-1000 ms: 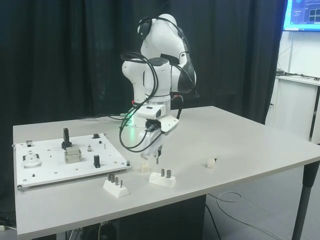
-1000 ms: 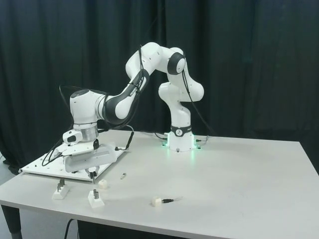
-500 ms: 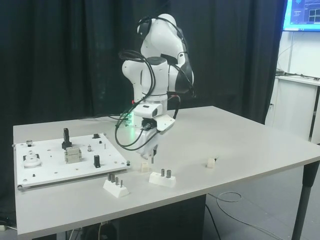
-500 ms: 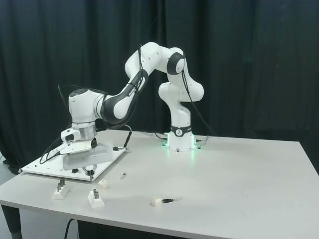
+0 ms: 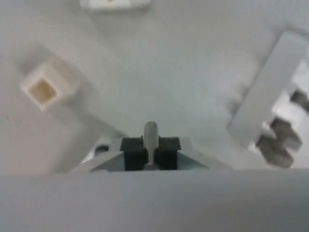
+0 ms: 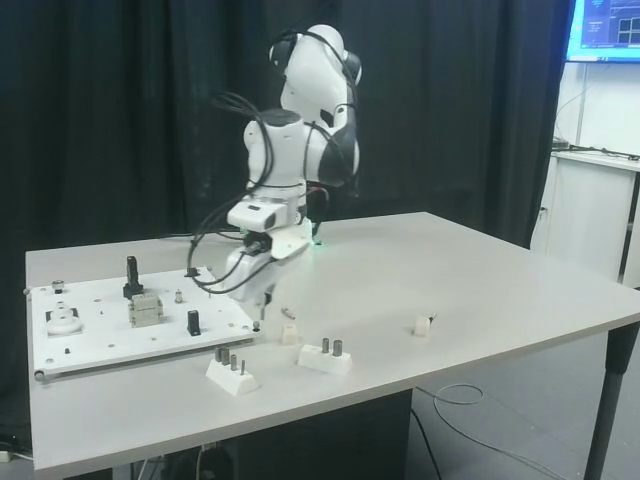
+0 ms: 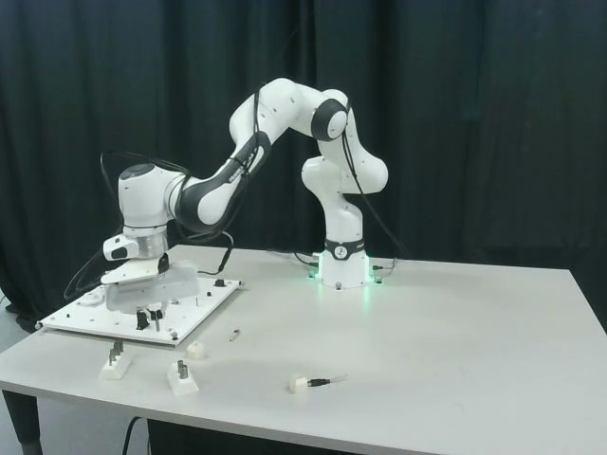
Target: Insert round peg 2.
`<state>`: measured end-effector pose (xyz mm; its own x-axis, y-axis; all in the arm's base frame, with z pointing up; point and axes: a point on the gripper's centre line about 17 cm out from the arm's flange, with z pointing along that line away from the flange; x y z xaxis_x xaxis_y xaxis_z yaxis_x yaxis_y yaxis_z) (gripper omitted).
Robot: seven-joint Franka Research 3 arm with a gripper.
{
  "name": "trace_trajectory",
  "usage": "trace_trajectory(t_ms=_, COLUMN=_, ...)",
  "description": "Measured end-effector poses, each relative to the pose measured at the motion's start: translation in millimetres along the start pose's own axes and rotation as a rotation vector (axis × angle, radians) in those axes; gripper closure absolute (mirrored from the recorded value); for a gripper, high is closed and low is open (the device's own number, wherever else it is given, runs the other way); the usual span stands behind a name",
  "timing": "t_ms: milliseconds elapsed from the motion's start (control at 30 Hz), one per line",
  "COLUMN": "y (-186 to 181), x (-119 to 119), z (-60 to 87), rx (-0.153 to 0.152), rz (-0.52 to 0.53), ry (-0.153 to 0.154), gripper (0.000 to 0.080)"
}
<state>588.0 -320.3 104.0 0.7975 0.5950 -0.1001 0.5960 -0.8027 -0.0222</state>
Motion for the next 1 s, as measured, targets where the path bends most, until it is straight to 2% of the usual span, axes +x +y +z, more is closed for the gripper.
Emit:
trace_trajectory(t_ms=267, y=-2.2, x=-41.5, z=9.3, rx=0.032, rz=-0.001, ry=-0.004, gripper=0.0741)
trace_trajectory(t_ms=667, y=-19.7, x=-89.2, z=21.8, rx=0.080, rz=-0.006, ry=0.009, gripper=0.0741)
trace_trajectory(t_ms=1000, y=-35.1, x=-111.1, z=30.7, rx=0.077, rz=-0.001, ry=0.042, gripper=0.0741)
